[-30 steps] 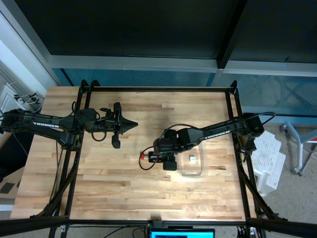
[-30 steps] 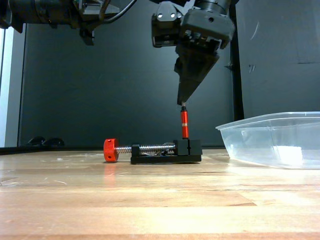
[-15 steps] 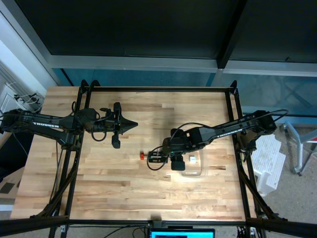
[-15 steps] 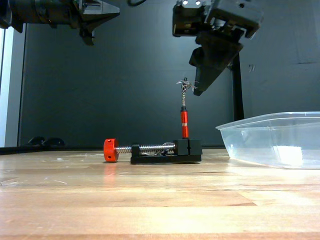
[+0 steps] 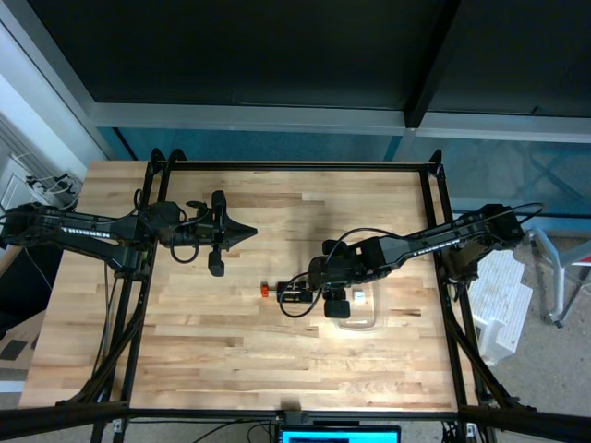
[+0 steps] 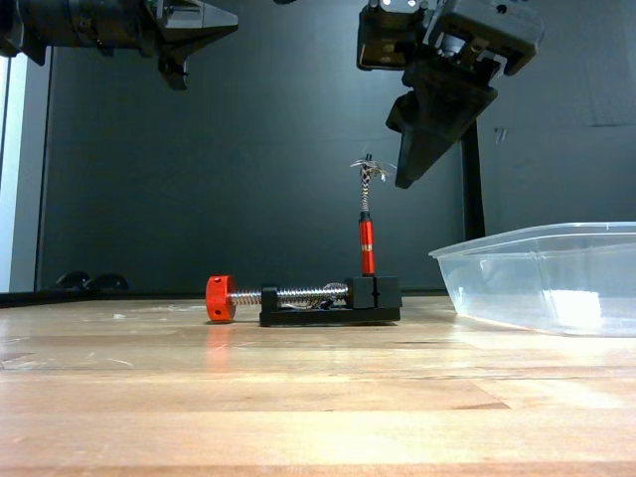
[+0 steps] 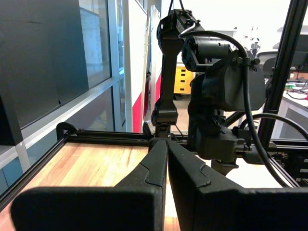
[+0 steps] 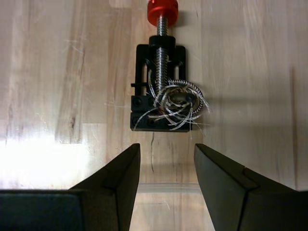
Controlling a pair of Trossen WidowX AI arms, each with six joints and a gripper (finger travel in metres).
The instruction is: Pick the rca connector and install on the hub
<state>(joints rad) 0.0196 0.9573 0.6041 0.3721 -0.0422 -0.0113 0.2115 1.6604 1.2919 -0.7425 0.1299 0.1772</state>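
Note:
The hub (image 6: 331,299) is a small black block with a red knob (image 6: 220,297) at its left end, lying on the table (image 5: 291,293). The rca connector (image 6: 367,245) stands upright in the hub's right end, a red sleeve with a frayed silvery braid on top; the right wrist view looks down on the braid (image 8: 176,101) and the hub (image 8: 139,103). My right gripper (image 6: 403,181) hangs open just above and to the right of the connector, apart from it (image 8: 166,145) (image 5: 337,305). My left gripper (image 5: 253,232) is parked high over the table's far left, shut (image 7: 167,141).
A clear plastic tray (image 6: 542,278) stands right of the hub (image 5: 367,322), with a tiny white square piece (image 5: 358,296) in it. A black frame (image 5: 295,166) runs round the table.
My right gripper has let go of the connector's top, opened, risen and shifted right toward the tray. The connector stays upright in the hub. The left arm has not moved.

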